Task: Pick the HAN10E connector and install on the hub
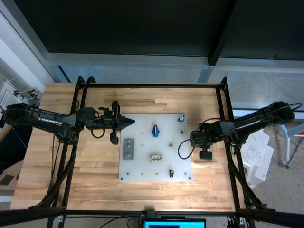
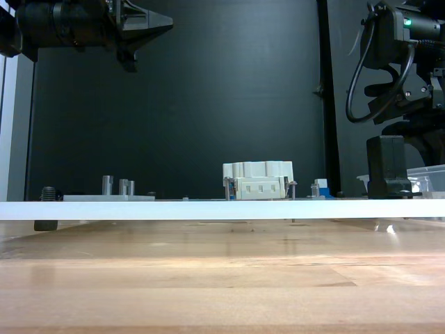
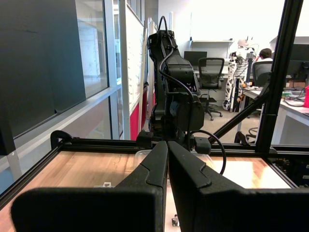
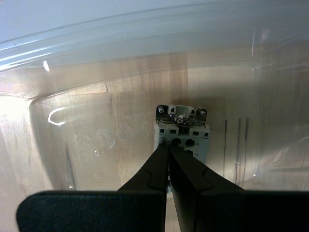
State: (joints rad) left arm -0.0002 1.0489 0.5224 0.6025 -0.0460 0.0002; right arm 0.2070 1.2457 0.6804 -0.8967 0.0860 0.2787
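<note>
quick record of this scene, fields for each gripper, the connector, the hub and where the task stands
left gripper: shut, holding nothing, high above the white board's left edge
right gripper: shut, down inside the clear bin right of the board, tips at the HAN10E connector; contact cannot be told
HAN10E connector: lying in the bin, not gripped
hub: on the board, right of the grey block
task: connector not yet picked
</note>
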